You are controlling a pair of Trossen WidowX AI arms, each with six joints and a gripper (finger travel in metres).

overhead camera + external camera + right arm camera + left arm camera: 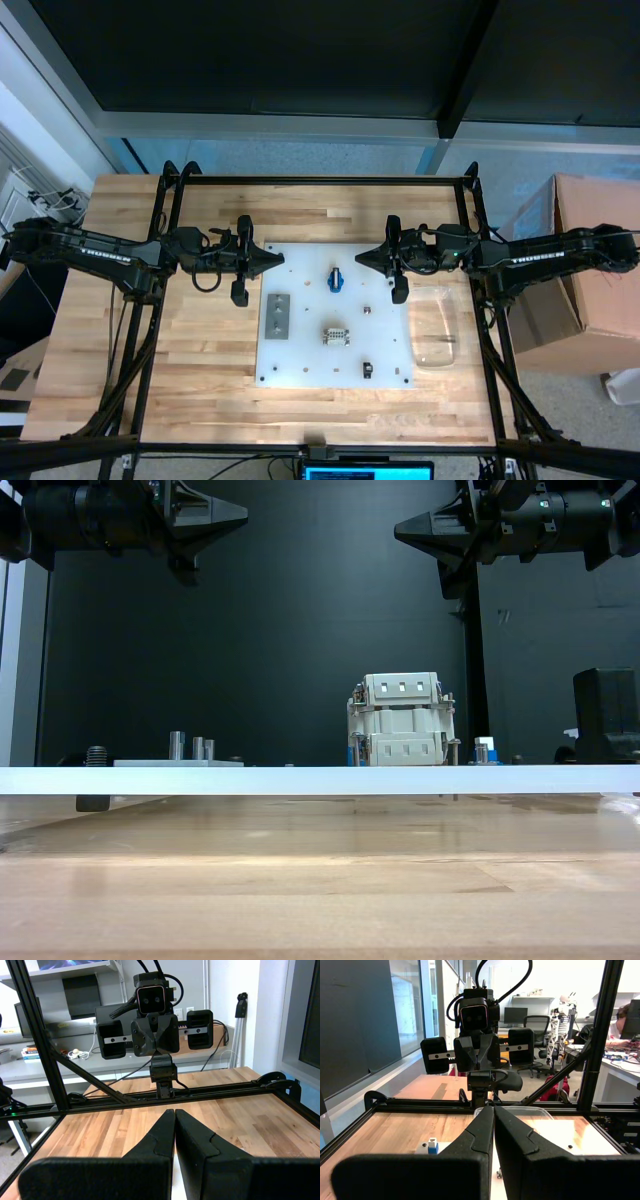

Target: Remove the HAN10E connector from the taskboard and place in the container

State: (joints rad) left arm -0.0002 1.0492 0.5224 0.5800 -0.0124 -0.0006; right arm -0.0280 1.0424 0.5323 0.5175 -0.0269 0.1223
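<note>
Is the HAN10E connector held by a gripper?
No, the HAN10E connector stands on the taskboard, with left gripper and right gripper shut high above it.

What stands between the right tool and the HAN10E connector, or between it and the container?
Nothing visible. The right tool and left tool hang shut high over the board; the HAN10E connector sits in its seat, with open air above and only bare board between it and the container.
</note>
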